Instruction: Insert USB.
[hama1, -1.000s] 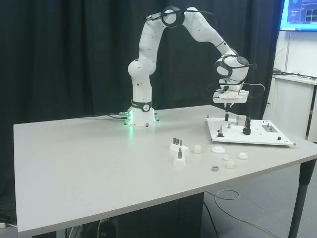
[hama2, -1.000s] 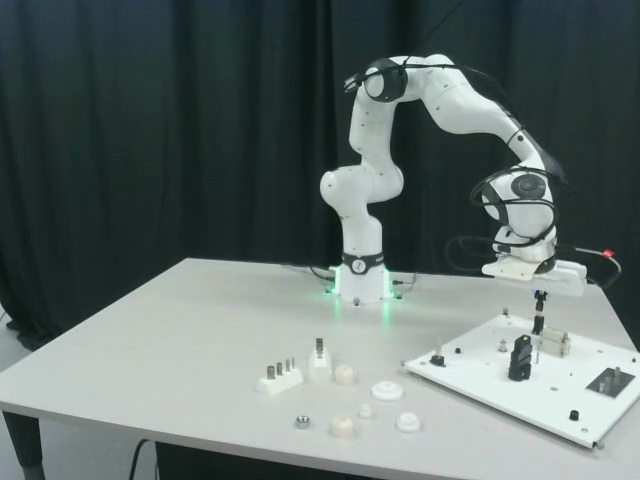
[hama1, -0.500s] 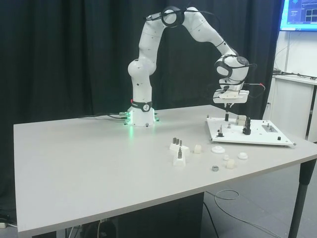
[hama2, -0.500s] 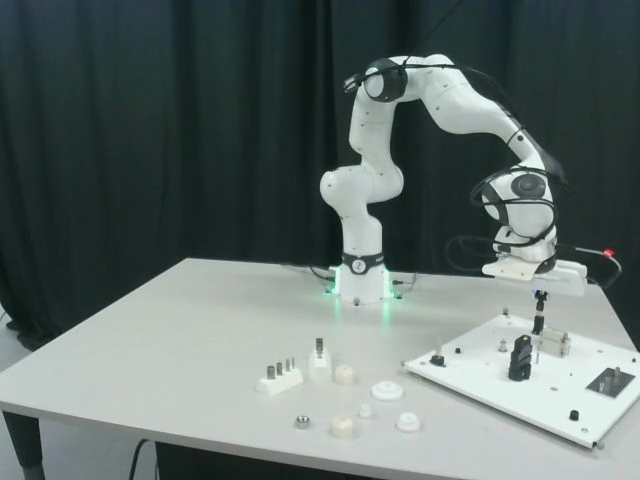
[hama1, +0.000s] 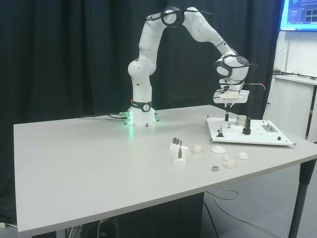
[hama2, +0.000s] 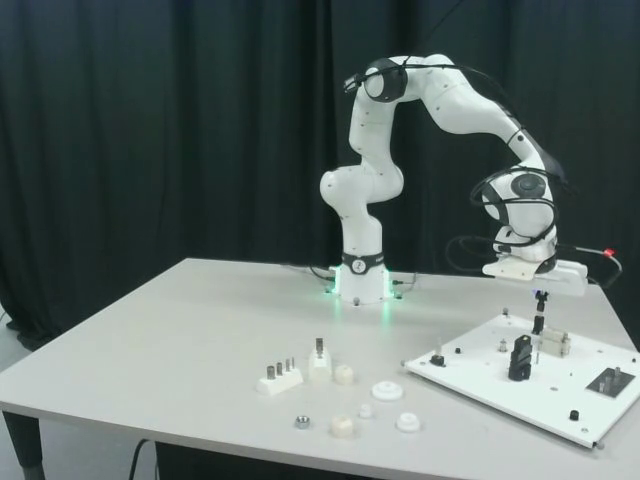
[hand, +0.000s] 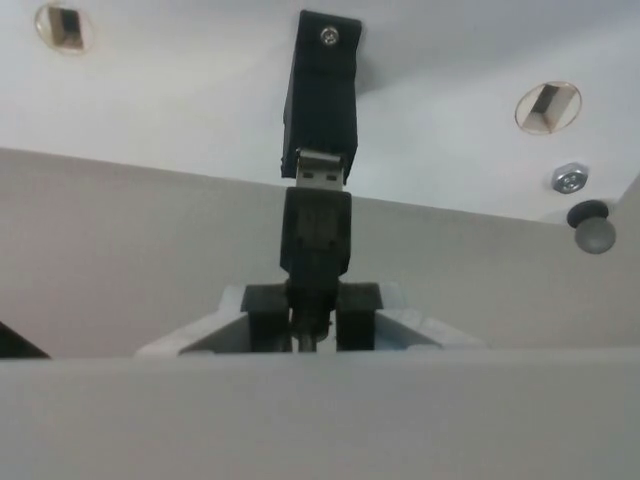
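Hanging over the white board [hama2: 560, 375], hand [hand: 316, 300] clamped on USB plug [hand: 317, 230], plug upright, tip beside black socket block [hand: 323, 90].

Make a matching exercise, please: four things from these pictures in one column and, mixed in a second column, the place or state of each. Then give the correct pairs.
Things:
1. USB plug
2. black socket block
3. white board
4. arm base

Places or states:
A. lit green at the foot, bolted to the grey table
B. lies flat on the table, carrying small fixtures
C. held in the gripper, metal tip pointing at the block
D. stands on the white board, just ahead of the metal tip

Pairs: 1-C, 2-D, 3-B, 4-A
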`<state>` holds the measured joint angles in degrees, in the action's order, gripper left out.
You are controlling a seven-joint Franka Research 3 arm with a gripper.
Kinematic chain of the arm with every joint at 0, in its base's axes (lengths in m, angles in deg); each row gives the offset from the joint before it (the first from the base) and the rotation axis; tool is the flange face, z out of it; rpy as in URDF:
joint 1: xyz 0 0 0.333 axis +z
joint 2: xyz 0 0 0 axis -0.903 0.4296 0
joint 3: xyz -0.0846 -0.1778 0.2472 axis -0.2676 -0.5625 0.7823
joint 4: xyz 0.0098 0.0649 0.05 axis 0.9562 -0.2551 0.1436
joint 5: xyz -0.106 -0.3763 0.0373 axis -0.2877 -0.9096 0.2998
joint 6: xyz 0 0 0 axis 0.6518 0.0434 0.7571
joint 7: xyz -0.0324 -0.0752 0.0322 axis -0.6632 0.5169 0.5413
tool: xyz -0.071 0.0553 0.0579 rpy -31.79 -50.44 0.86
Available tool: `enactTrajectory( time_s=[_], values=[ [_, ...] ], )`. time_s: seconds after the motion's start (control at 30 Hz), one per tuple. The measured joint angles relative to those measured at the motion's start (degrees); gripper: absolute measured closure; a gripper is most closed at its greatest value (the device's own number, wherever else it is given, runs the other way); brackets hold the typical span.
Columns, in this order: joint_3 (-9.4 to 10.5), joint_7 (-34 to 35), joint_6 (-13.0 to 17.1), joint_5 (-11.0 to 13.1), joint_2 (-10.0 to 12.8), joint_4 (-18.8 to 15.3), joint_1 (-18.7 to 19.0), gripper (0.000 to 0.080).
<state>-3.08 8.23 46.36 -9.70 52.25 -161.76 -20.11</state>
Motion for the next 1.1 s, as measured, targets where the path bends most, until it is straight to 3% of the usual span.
enactTrajectory(
  time_s=[1.1],
  values=[
    [0.03, 0.0, 0.6, -0.8, 0.1, -0.3, 0.0, 0.0711]
  ],
)
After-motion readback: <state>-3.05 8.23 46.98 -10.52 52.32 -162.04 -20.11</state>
